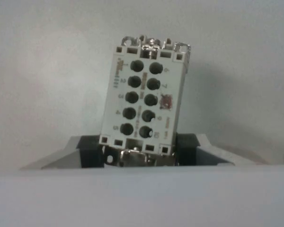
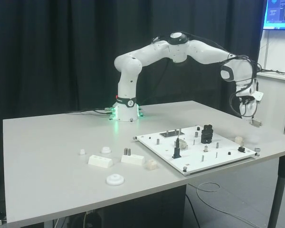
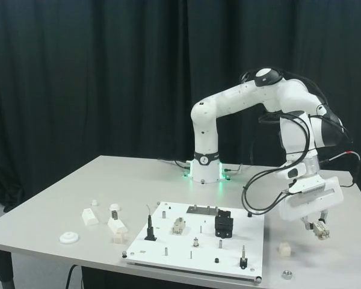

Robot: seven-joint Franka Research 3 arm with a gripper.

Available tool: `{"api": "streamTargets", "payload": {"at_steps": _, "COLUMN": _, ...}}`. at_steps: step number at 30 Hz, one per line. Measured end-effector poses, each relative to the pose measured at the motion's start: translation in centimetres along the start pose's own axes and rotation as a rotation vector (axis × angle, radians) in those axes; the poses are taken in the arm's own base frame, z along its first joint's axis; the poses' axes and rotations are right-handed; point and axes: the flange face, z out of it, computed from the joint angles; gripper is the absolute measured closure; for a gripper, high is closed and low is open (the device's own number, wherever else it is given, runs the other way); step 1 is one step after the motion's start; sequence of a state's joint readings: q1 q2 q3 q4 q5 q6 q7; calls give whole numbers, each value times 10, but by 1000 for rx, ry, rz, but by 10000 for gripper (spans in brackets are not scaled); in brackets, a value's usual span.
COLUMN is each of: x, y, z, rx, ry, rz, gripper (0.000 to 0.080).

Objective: Place waterproof.

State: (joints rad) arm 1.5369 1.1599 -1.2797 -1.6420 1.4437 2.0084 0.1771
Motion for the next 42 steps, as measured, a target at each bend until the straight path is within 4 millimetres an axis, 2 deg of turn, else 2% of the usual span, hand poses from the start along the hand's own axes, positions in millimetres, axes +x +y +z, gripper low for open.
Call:
{"api": "streamTargets", "payload": {"at_steps": 12, "x": -11, "y": 1, "z": -13, "rx": -93, "ry": -55, "rz": 18, "gripper": 478}}
{"api": "streamTargets", "payload": {"at_steps": 29, "x": -59, "y": 16, "z": 0, "rx": -184, "ry": -81, "rz": 169, "gripper": 478}}
{"api": "streamTargets", "payload": {"at_steps": 42, "x": -74, "y": 40, "z": 2, "rx": -191, "ry": 38, "rz": 277, "gripper": 478}}
